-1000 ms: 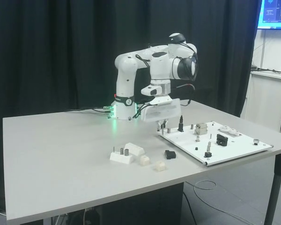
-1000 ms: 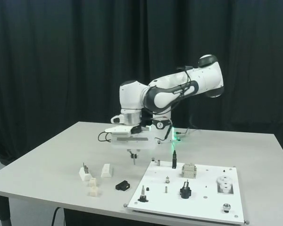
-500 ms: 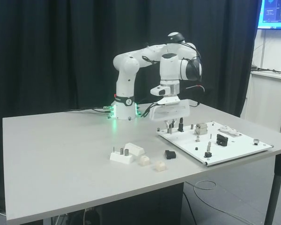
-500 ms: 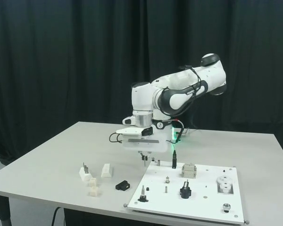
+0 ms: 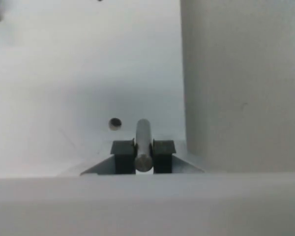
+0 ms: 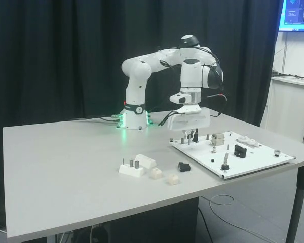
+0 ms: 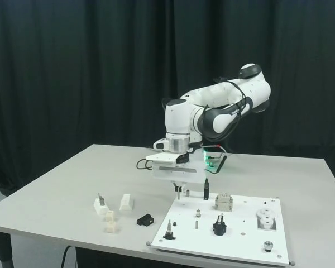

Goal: Insert round peg 2.

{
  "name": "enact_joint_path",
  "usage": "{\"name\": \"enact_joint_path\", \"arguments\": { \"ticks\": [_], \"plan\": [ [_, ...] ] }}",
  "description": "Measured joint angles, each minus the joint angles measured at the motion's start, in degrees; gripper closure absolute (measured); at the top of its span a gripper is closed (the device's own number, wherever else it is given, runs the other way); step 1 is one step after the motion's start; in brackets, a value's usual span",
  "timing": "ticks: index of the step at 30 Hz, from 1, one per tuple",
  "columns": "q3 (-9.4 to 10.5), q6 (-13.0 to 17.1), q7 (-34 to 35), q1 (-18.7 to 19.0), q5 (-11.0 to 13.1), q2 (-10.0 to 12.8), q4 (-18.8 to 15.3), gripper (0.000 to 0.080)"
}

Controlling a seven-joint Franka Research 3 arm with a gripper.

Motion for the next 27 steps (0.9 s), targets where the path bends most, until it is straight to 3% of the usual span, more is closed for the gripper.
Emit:
{"name": "enact_joint_path", "arguments": {
  "ticks": [27],
  "plan": [
    [2.17, 0.7, 4.8, -0.3, -2.0, 0.0, 2.5, 0.0729]
  ]
}}
